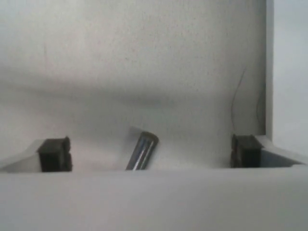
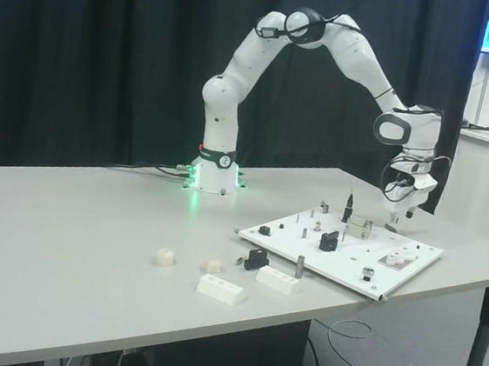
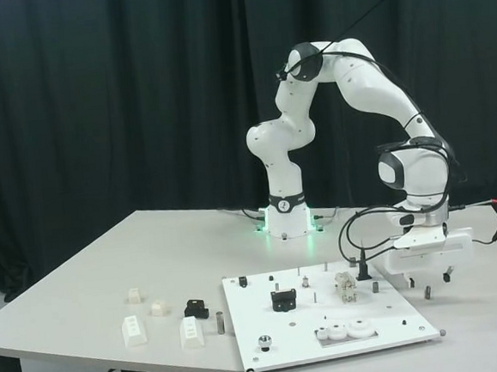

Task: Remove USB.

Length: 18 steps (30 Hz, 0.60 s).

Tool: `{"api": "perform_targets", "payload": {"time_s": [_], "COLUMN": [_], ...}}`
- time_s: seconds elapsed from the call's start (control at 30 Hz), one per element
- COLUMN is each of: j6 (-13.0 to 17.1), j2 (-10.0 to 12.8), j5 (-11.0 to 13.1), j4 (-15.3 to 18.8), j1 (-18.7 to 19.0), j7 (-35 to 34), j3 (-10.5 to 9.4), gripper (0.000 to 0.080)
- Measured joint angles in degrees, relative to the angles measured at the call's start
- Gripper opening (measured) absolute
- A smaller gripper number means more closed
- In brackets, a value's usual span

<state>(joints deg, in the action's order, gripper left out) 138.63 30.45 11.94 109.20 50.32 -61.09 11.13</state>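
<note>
The USB plug (image 2: 346, 213) (image 3: 363, 273) is a small black upright piece with a black cable, standing beside a white block (image 2: 361, 228) (image 3: 345, 286) on the white board (image 2: 410, 275) (image 3: 389, 334). My gripper (image 2: 397, 220) (image 3: 428, 279) hangs low by the board's far side, a short way from the plug and not touching it. It is open, its black fingertips (image 1: 55, 154) spread wide. A short grey metal peg (image 1: 143, 150) (image 3: 427, 292) stands between them, untouched. The plug is out of the wrist view.
The board carries several pegs, a black clip (image 2: 329, 240) (image 3: 282, 300) and white gears (image 3: 346, 329). On the table off the board lie white blocks (image 2: 220, 288) (image 3: 133, 330), small cubes (image 2: 164, 256) and a black piece (image 3: 195, 309). The arm's base (image 3: 287, 222) stands at the back.
</note>
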Motion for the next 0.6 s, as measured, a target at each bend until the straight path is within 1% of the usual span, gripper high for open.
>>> {"api": "perform_targets", "payload": {"time_s": [0.1,0.13,0.4,0.43,0.6], "j6": [0.0,-0.1,-1.1,-1.2,-1.9], "j2": [-0.4,-0.6,-1.9,-2.1,-2.6], "j5": [0.0,0.0,0.0,0.0,0.0], "j4": [0.0,0.0,0.0,0.0,0.0], "j1": [0.0,0.0,0.0,0.0,0.0], "j7": [0.0,0.0,0.0,0.0,0.0], "j3": [0.07,0.1,0.54,0.6,0.84], "gripper": [0.0651,0.077,0.077,0.0792,0.0798]}}
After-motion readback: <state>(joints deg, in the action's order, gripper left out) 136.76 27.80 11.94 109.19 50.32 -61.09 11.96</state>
